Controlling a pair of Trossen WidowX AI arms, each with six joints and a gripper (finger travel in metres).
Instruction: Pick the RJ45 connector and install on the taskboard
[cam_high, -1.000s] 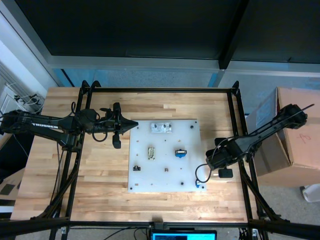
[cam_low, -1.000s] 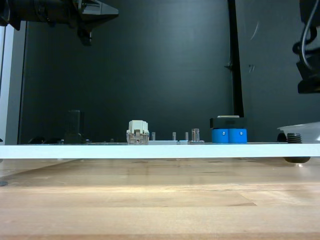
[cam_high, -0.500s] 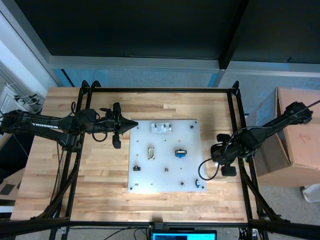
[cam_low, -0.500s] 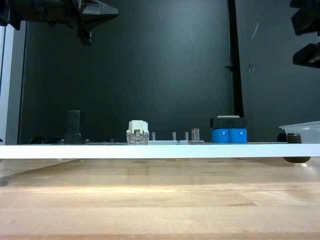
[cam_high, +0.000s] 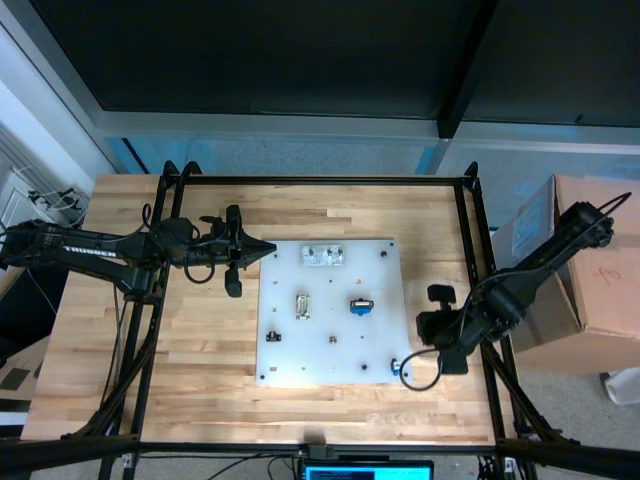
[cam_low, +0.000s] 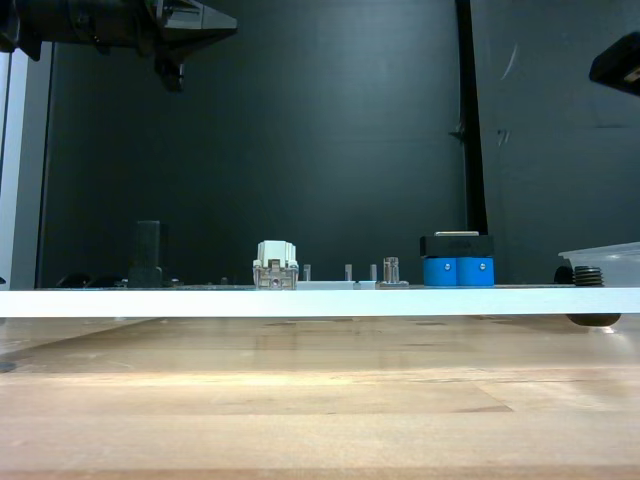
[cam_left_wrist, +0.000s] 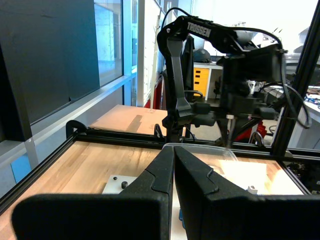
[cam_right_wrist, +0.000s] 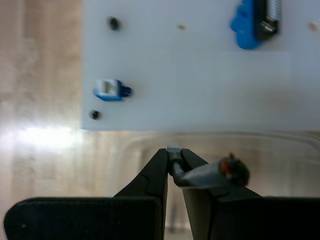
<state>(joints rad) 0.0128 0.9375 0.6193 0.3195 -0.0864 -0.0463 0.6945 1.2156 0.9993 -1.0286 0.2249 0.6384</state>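
— What has the right claw got?

— The right claw is clamped on the RJ45 connector, and the plug's grey cable bends off to one side of the fingers. The connector is held up in the air, clear of any seat.

— What lies just past the tips?

— Closest is the rim of a clear tray, which runs between the claw and the edge of the taskboard. Just inside that edge is a small blue-and-white socket with a dark hole on either side. Farther on is a blue block carrying a dark connector.

— And the other arm?

— The left claw hangs well apart from the right one, on the opposite side of the board, high over its far left edge. Its fingers are pressed together on nothing. Behind the right claw's arm, past the desk, stands a cardboard box.
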